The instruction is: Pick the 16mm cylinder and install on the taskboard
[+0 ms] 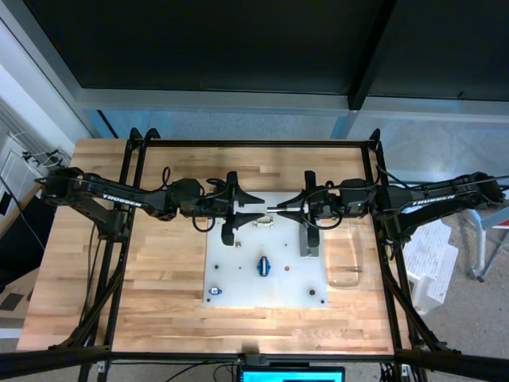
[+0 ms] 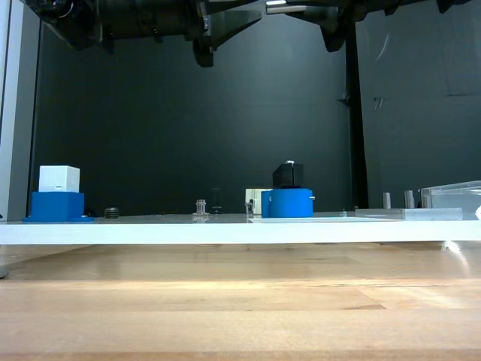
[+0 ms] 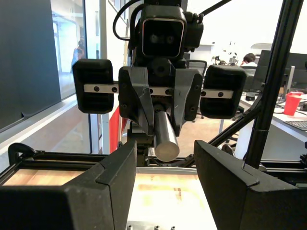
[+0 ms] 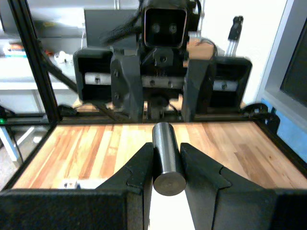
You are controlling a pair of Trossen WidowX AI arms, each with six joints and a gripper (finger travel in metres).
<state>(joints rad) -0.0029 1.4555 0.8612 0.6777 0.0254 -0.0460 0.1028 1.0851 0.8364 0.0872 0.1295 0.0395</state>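
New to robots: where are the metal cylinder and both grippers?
metal cylinder [image 4: 165, 153]: right wrist view, curved side.
right gripper [image 1: 281, 209]: high view, between fingertips, above taskboard [image 1: 238, 278].
left gripper [image 1: 261, 207]: high view, between open fingertips, above taskboard.

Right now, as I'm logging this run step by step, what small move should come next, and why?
Probably ease the left gripper forward: its fingers stand open facing the free end of the 16mm cylinder, which the right gripper holds level, fingers shut on it, high above the taskboard.

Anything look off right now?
The metal cylinder lies level, not upright, in the shut right pincer, high above the white board, aimed at the open left pincer facing it. Nothing looks spilled or damaged.
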